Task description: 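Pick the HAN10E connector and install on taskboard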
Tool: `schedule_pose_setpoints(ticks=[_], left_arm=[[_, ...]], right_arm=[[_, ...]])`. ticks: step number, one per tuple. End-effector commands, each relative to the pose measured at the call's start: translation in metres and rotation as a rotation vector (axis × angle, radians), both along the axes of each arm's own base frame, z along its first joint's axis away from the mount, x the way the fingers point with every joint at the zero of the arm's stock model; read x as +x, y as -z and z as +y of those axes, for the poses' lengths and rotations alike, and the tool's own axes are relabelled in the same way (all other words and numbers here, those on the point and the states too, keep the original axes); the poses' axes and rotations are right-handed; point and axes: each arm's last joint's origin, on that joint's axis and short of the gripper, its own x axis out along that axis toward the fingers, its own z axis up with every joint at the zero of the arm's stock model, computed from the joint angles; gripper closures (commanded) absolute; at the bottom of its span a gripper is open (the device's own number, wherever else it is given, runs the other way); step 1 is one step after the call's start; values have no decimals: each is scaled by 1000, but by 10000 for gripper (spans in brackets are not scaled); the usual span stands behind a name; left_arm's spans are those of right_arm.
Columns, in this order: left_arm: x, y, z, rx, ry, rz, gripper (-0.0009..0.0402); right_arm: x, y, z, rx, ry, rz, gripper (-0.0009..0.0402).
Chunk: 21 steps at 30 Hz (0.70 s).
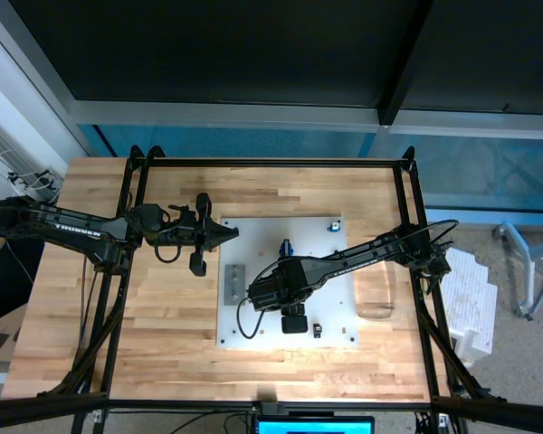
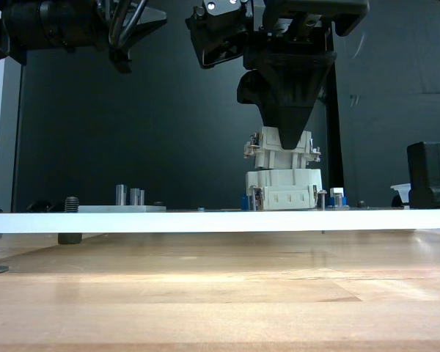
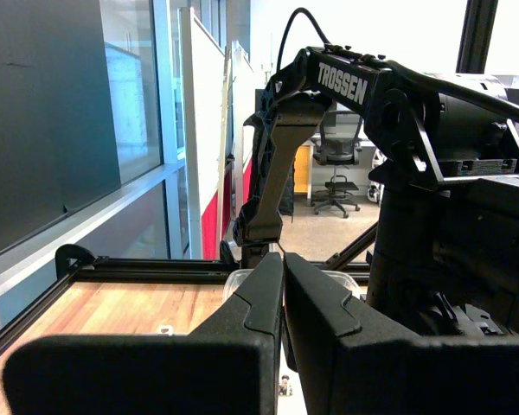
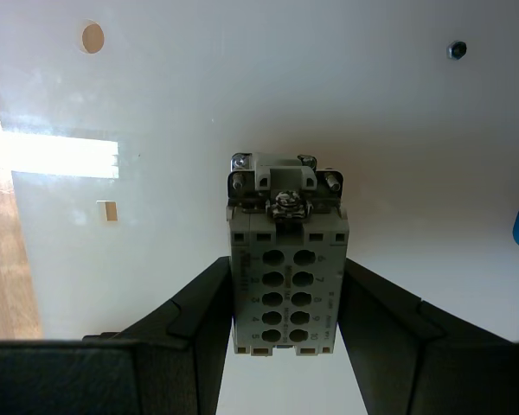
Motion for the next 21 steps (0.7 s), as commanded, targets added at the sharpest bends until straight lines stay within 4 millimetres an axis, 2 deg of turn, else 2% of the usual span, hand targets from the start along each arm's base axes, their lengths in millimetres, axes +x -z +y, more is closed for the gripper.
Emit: schedule_pose_setpoints(ticks=[1, 21], left_arm=[[0, 0, 0, 0, 0, 0, 392], [0, 0, 0, 0, 0, 0, 392]], right_arm=[[1, -2, 1, 5, -1, -18, 306], [-3, -12, -1, 6, -3, -31, 307]])
